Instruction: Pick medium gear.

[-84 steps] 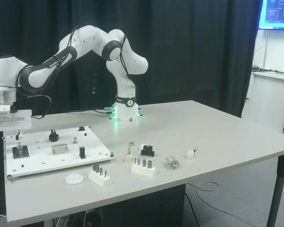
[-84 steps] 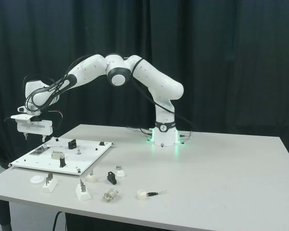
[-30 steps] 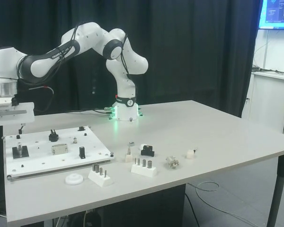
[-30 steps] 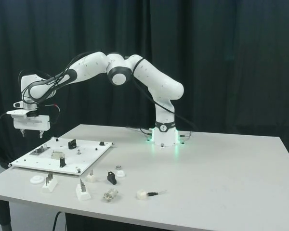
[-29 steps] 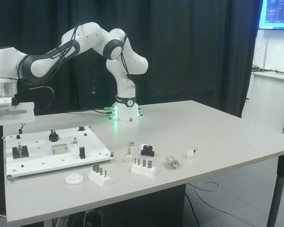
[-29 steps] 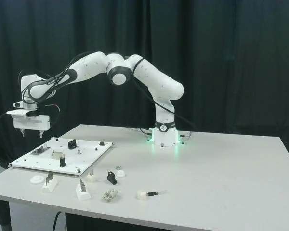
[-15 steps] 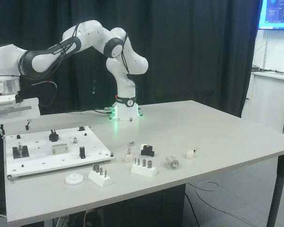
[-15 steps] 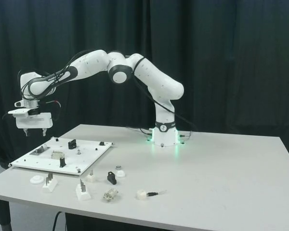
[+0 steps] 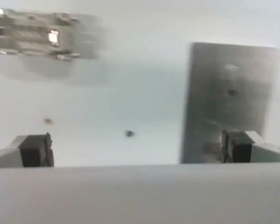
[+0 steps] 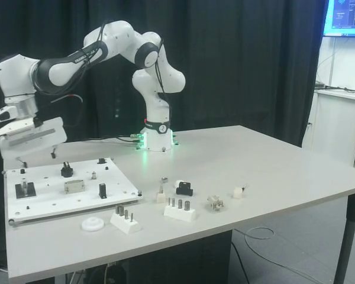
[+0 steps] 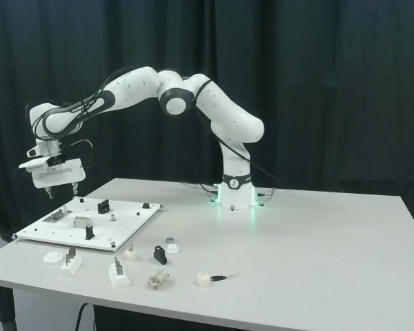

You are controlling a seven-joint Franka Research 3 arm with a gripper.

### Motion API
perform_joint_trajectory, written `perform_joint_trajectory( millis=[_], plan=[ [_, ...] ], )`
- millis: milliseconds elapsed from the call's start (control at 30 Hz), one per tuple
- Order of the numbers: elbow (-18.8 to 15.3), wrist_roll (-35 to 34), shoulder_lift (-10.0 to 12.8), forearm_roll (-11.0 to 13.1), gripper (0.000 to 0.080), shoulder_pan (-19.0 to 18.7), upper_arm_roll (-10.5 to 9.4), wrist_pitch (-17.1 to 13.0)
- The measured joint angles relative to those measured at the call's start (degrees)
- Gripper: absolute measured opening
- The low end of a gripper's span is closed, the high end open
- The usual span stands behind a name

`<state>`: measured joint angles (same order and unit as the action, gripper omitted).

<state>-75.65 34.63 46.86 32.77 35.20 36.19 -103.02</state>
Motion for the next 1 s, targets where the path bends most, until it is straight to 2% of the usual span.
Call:
perform_joint_trajectory(
  millis=[400,667,1000],
  plan=[
    [-10.6,-2.8,-5.1,-0.2,0.0800,-7.3,1.43,-0.4],
    [-18.0,-5.7,-9.1,-0.4,0.0800,-13.7,3.31,-2.7],
    [-26.8,-10.1,-14.5,-1.6,0.0800,-22.2,5.55,-7.2]
  ],
)
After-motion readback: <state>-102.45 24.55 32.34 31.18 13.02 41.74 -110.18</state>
